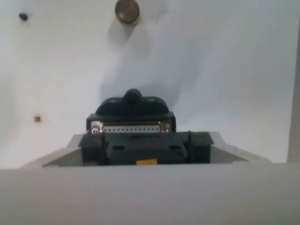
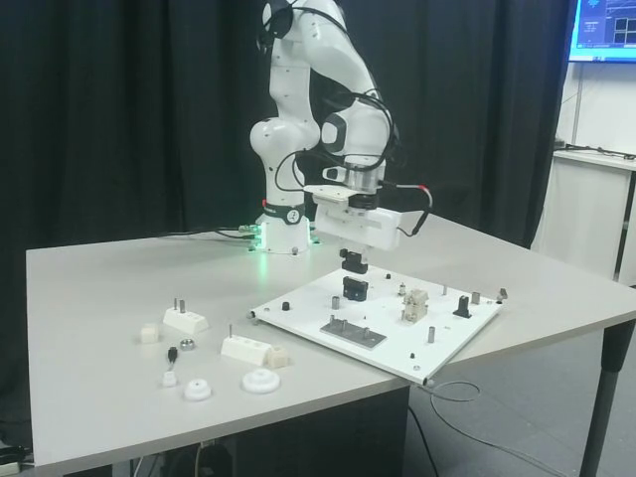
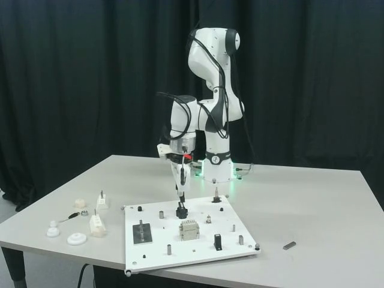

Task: Insert D-SUB.

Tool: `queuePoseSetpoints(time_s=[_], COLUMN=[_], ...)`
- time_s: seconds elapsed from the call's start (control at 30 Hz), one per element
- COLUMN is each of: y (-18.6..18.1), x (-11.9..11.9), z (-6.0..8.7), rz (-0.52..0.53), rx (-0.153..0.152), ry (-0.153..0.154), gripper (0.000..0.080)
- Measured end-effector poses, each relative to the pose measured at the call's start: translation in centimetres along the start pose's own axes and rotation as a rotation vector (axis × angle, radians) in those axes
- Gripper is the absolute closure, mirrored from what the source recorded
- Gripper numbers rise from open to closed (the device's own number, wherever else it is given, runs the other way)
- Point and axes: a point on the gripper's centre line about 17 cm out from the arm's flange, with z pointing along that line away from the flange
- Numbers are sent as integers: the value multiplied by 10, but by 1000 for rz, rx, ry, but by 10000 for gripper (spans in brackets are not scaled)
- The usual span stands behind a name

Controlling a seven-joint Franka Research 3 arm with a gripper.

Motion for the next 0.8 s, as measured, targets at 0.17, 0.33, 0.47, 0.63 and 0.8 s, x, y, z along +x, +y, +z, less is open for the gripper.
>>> queuePoseSetpoints(time_s=[0.17,0.33,0.47,0.63,0.8], y=[-2,-2,-2,-2,-4], x=[5,9,11,10,10], z=[-1,-1,-1,0,0], rz=[7,13,15,15,12], rx=[8,12,12,12,13], ry=[5,9,11,11,13], gripper=[424,424,424,424,424])
